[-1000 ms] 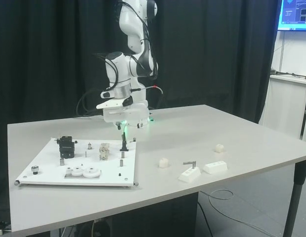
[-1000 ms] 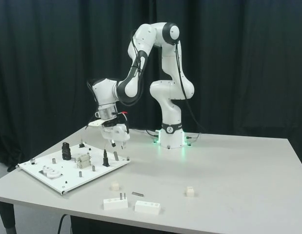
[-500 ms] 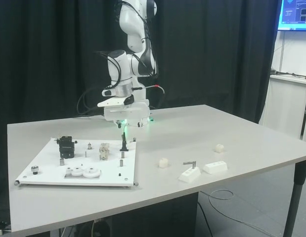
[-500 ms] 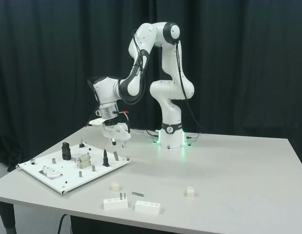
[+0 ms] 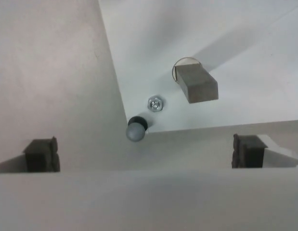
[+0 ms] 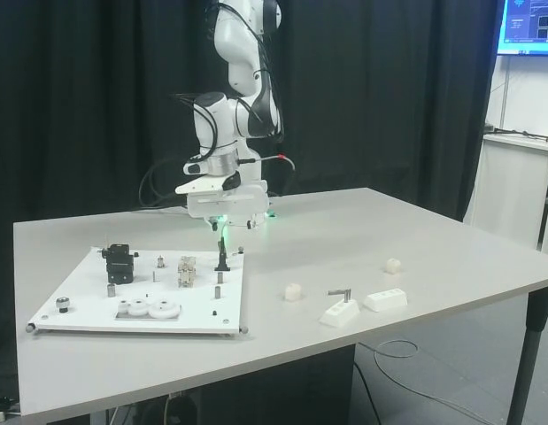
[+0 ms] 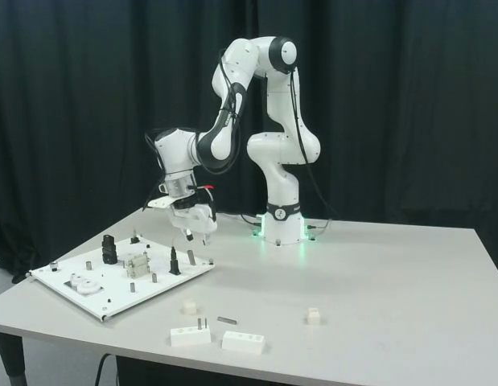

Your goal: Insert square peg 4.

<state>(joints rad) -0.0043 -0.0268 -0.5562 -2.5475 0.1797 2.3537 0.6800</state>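
Note:
In the wrist view my gripper (image 5: pixel 144 153) is open, and nothing lies between its two black fingertips (image 5: pixel 40 155). Beneath it a grey square peg (image 5: pixel 197 83) stands in a hole of the white board (image 5: pixel 245 33), close to the board's corner. A nut (image 5: pixel 155 103) and a round foot (image 5: pixel 136 131) sit at that corner. In the room views the gripper (image 6: pixel 222 223) (image 7: pixel 188 235) hangs above the corner of the board (image 6: pixel 96 319) nearest the arm's base, a little above the peg (image 6: pixel 241 251) (image 7: pixel 209 260).
The board also carries a black block (image 6: pixel 120 263), white gears (image 6: pixel 150 308), a tall black post (image 6: pixel 222 257) and several small pegs. On the grey table beside it lie two white holders (image 6: pixel 340 312) (image 6: pixel 386 299) and two small white cubes (image 6: pixel 293 291) (image 6: pixel 393 264).
The gripper has risen a little above the board's corner and shifted slightly towards the arm's base. The peg and the other parts have stayed where they were.

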